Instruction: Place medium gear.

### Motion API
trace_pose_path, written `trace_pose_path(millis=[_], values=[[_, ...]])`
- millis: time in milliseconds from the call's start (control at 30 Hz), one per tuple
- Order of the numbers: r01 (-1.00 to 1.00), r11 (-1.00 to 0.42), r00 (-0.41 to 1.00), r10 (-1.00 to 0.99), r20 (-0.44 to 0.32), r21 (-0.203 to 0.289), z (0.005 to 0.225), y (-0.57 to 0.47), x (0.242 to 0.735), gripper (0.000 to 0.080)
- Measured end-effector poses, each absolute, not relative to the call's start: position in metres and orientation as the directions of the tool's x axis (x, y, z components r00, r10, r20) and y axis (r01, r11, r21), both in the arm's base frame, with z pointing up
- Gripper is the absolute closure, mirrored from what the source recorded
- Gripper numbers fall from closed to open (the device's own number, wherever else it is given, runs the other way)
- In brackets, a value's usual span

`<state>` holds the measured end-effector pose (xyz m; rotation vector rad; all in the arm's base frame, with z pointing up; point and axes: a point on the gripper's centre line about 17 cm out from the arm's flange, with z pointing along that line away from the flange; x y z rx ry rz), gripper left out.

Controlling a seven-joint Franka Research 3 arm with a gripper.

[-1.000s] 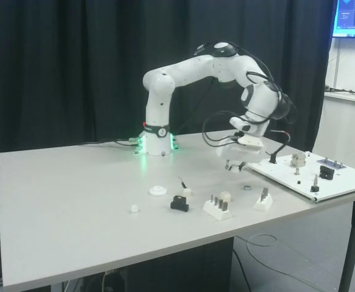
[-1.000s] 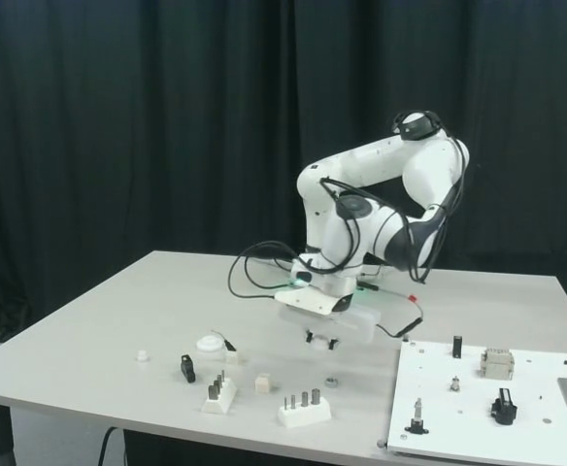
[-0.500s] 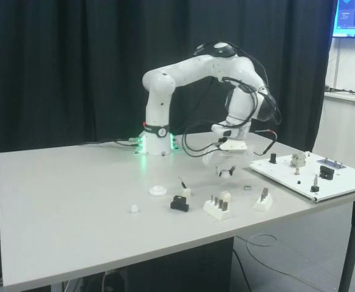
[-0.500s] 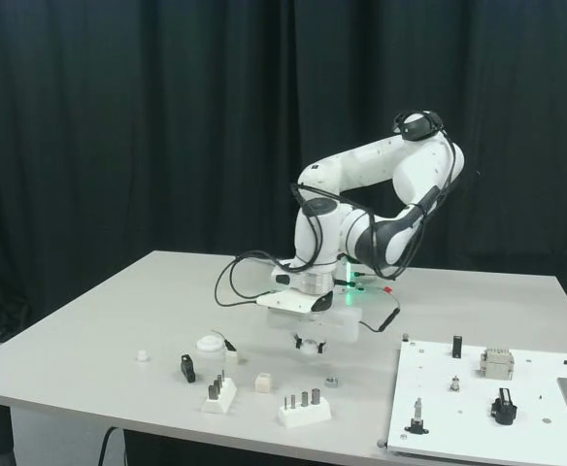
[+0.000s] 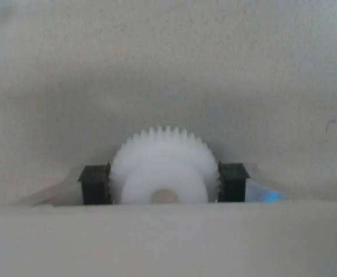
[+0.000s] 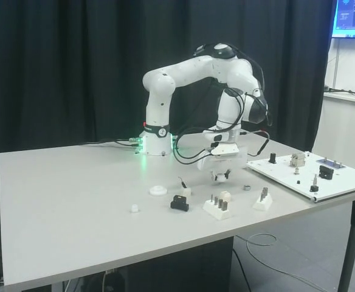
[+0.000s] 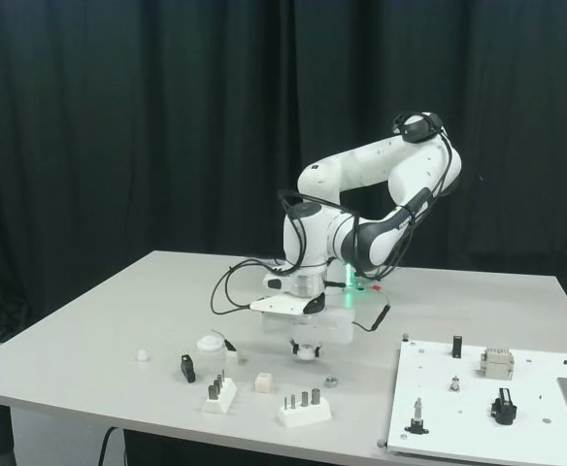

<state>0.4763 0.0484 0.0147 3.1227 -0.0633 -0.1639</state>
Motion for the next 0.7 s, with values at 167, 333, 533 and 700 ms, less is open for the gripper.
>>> trace_pose_path(millis=[167, 333, 533, 700], values=[[-0.038, -0.999, 0.994, -0.039, -0.103, 0.017, 0.0099, 0.0477, 0.4750, 0.0406], [-0.033, -0.999, 0.994, -0.035, -0.101, 0.022, 0.0059, 0.0470, 0.4745, 0.0406], [-0.033, -0.999, 0.994, -0.035, -0.102, 0.023, 0.0041, 0.0466, 0.4733, 0.0175], [-0.035, -0.999, 0.994, -0.037, -0.102, 0.023, 0.0042, 0.0458, 0.4729, 0.0175]])
